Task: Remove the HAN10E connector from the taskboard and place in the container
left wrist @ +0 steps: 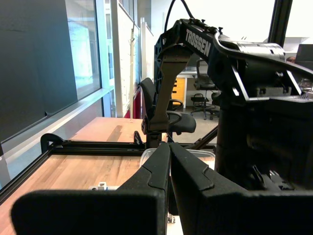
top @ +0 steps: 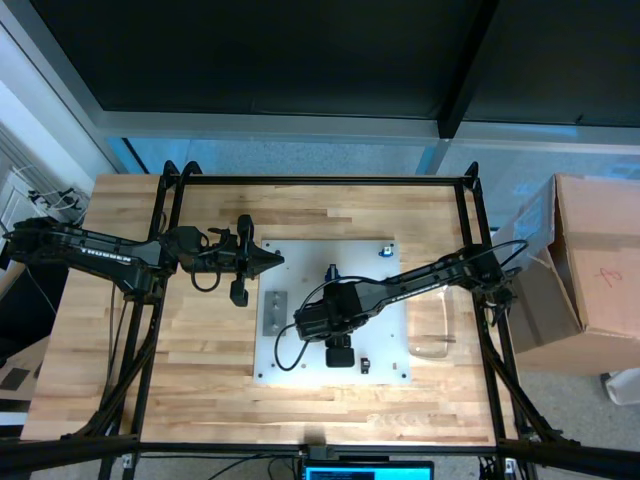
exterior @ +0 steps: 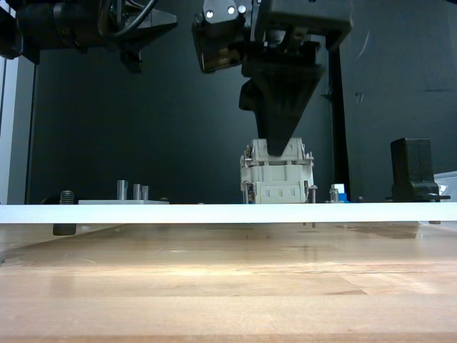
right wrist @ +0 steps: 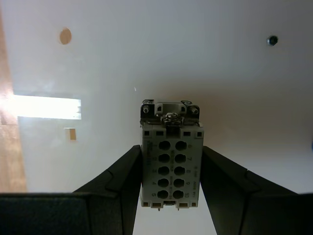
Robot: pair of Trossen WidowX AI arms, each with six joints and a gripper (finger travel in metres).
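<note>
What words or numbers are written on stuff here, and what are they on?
"TROSSEN": on the right arm, left wrist view.
"TROSSEN": on the left arm, high view.
Numbers on the HAN10E connector, seated on the taskboard in the shut right gripper: too small to read.
Red mark on the cardboard box: unclear.
Left gripper, shut, above the taskboard's left edge: no text.

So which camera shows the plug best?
Right wrist view: HAN10E connector faces it, gripped by right gripper fingers. Low view shows its side, on the board; high view hides it. Left gripper, shut, hovers at board's left.
</note>
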